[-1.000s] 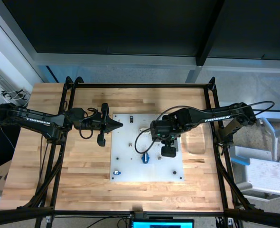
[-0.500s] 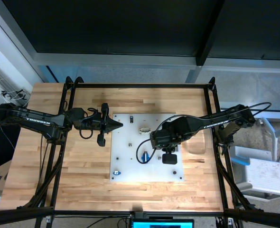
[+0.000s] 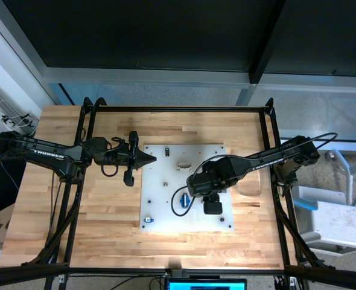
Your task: Pick the 16mm cylinder and place it in the container
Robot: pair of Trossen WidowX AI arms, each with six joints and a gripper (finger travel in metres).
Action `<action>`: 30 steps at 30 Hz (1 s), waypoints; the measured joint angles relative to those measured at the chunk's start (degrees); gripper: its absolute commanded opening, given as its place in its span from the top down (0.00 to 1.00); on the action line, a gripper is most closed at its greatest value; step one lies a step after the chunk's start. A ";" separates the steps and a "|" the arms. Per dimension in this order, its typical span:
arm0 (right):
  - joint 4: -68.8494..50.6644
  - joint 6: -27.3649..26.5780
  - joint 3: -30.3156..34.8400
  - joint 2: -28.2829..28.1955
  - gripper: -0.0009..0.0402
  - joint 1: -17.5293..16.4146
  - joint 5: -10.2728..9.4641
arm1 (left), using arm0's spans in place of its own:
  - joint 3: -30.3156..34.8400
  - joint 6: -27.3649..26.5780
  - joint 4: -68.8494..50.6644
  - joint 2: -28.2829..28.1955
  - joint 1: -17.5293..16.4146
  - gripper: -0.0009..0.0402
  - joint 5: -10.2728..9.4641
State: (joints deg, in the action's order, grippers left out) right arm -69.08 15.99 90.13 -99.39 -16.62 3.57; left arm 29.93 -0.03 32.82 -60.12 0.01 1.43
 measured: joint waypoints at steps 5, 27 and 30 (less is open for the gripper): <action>0.20 0.20 -0.02 -1.64 0.49 -0.57 0.26 | 0.02 -0.02 -0.02 0.00 0.00 0.98 0.00; 8.59 2.60 -7.58 -1.70 0.37 -2.16 1.40 | 0.02 0.00 -0.02 0.02 0.00 0.98 0.02; 10.43 3.08 -8.96 -1.70 0.37 -2.25 1.40 | 0.02 -0.02 0.02 0.02 0.00 0.98 0.02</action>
State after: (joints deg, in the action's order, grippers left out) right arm -58.65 19.07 81.17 -101.10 -18.87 4.97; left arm 29.95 -0.05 32.84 -60.10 0.01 1.45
